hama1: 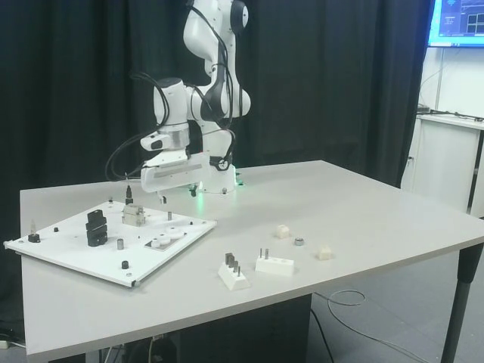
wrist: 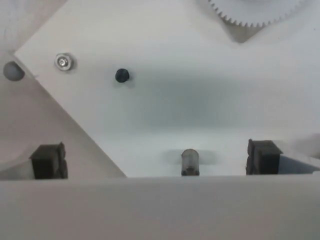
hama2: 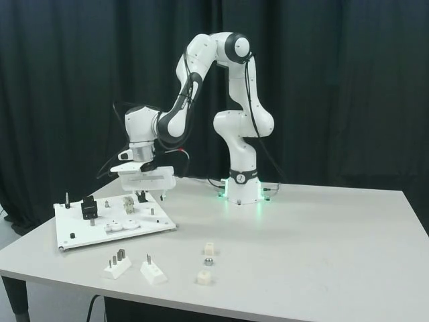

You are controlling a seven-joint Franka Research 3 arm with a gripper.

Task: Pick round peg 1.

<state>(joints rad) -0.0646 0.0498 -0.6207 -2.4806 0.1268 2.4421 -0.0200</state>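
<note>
Gripper spread wide, holding nothing, w/ peg upright betw. its fingertips, lower centre of wrist view. Peg stands on white board at left of both room views. Gear at top right of wrist view, black knob upper left.
</note>
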